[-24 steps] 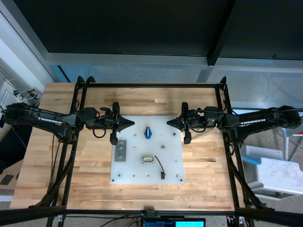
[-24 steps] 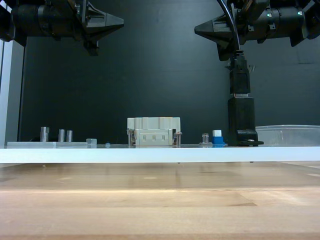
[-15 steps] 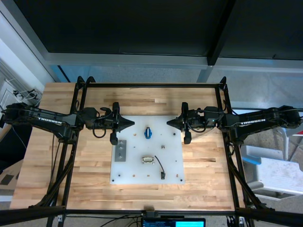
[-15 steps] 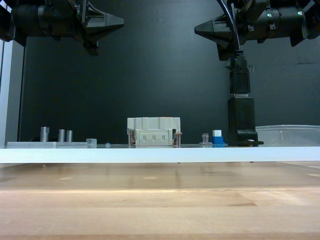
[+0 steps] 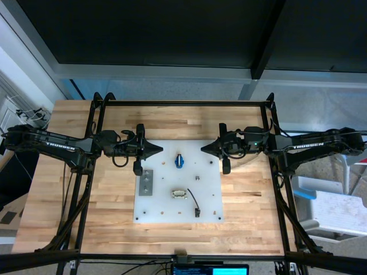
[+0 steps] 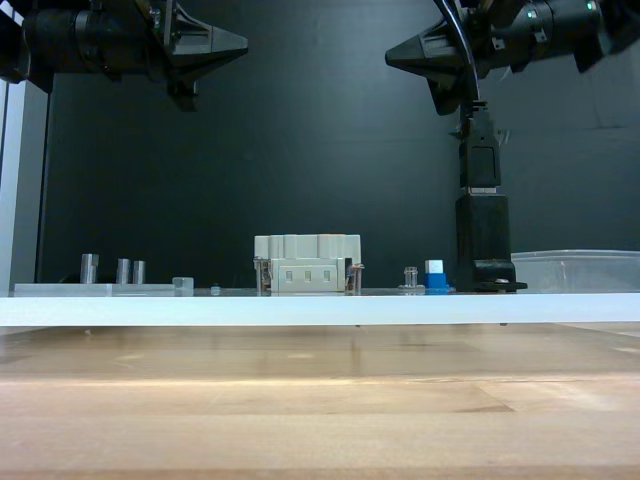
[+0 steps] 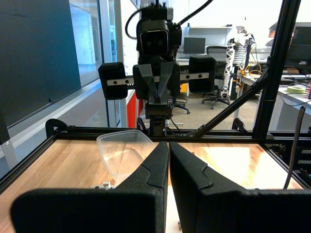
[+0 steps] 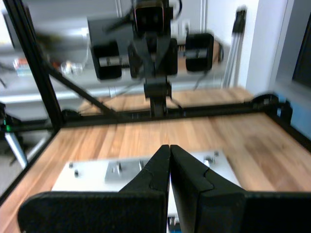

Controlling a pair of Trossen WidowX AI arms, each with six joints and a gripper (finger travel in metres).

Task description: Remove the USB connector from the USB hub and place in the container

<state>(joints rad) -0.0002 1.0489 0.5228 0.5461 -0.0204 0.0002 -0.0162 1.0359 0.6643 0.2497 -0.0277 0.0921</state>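
Locate the USB connector [image 5: 192,201] right of centre in the lower part of the white board [image 5: 209,192] in the high view: a small black plug seated in the USB hub [image 5: 196,213], with a thin black tail curving up and left toward the silver-beige connector [image 5: 180,195]. In the low view, read it as a tall black upright right of centre, standing on the board. Find the container [image 6: 578,268], clear and shallow, at the right edge of the low view, beside but apart from the plug. Note the left gripper [image 5: 162,150] hovering over the board's upper left edge, fingers pressed together on nothing. Note the right gripper [image 5: 203,148] facing it over the upper right part, likewise clenched and empty, well above the plug.
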